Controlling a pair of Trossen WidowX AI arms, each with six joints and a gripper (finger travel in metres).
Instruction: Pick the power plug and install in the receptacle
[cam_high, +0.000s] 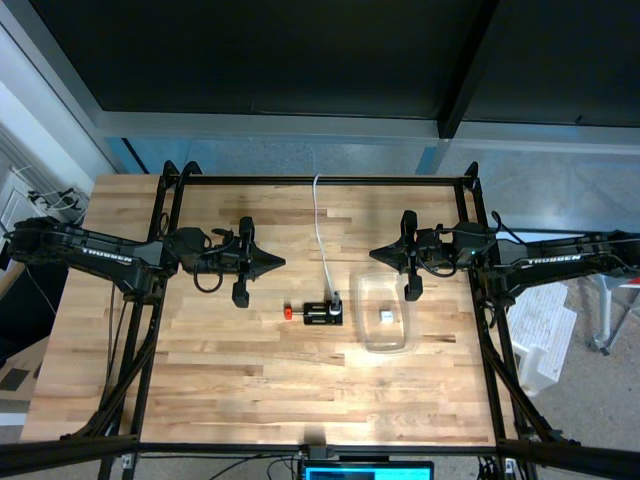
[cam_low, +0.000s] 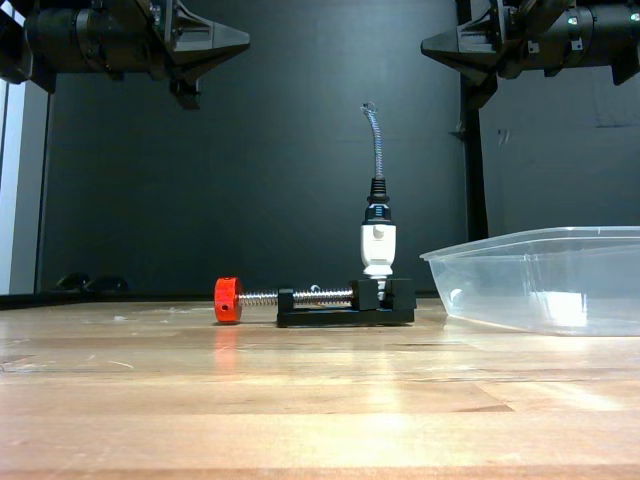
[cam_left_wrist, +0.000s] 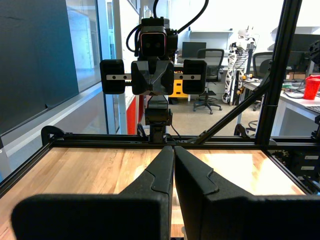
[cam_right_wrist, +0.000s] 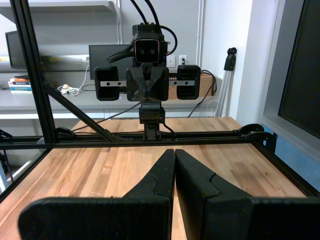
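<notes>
Receptacle (cam_low: 377, 245), a small white boxy socket, is being gripped upright in the jaws of a black vise (cam_low: 345, 303). The vise is lying on the pale wooden plank table (cam_low: 300, 400), with its threaded steel screw and round orange-red knob (cam_low: 227, 299) pointing toward the left arm's side. A thin braided cable (cam_low: 376, 140) is being led up out of the socket's dark collar. In the high view it is being run away across the boards to the far edge.

Near the vise, on the right arm's side, a clear round-cornered plastic tray (cam_low: 540, 285) is being shown with a small white-grey cube (cam_high: 385, 315) lying in it. The power plug cannot be made out in any view.

Farther back, above the table, the left gripper (cam_high: 275, 262) is being held level in the air. Its matte black wedge-shaped fingers (cam_left_wrist: 160, 170) are being pressed together to a point, with nothing pinched. The right gripper (cam_high: 378, 253) is being held opposite, facing it, and its fingers (cam_right_wrist: 162, 175) are likewise being pressed flat against each other. The two grippers are well apart, with the cable passing between them.
</notes>
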